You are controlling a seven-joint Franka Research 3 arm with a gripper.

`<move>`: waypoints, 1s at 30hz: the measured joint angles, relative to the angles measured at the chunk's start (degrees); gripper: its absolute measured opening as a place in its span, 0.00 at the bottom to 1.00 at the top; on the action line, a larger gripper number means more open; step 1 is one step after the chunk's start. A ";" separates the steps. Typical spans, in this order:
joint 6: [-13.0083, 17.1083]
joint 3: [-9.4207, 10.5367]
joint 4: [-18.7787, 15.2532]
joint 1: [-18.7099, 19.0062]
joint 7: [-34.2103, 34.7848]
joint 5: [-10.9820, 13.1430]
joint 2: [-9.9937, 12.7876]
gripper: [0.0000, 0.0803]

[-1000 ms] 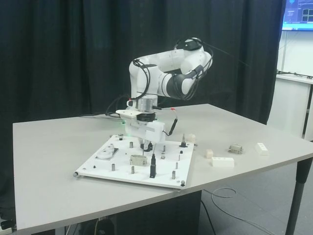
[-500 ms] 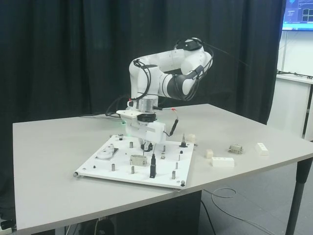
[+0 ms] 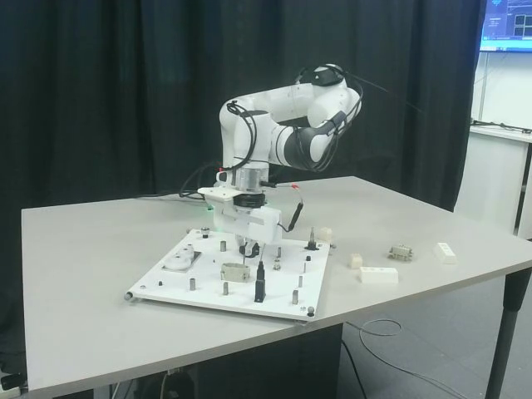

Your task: Insert square peg 1.

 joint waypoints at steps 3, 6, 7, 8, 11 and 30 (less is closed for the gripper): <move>0.00 0.00 -0.05 0.01 0.00 -0.06 0.00 0.03; 0.00 -0.05 -0.14 0.04 -0.15 -0.16 0.00 0.03; 0.00 -0.08 -0.17 0.05 -0.28 -0.20 -0.01 0.03; 0.00 -0.11 -0.19 0.06 -0.44 -0.24 -0.01 0.03; 0.00 -0.27 -0.28 0.08 -0.78 -0.32 -0.01 0.27; -0.26 -2.44 -1.03 0.11 -0.81 -0.98 -0.17 0.99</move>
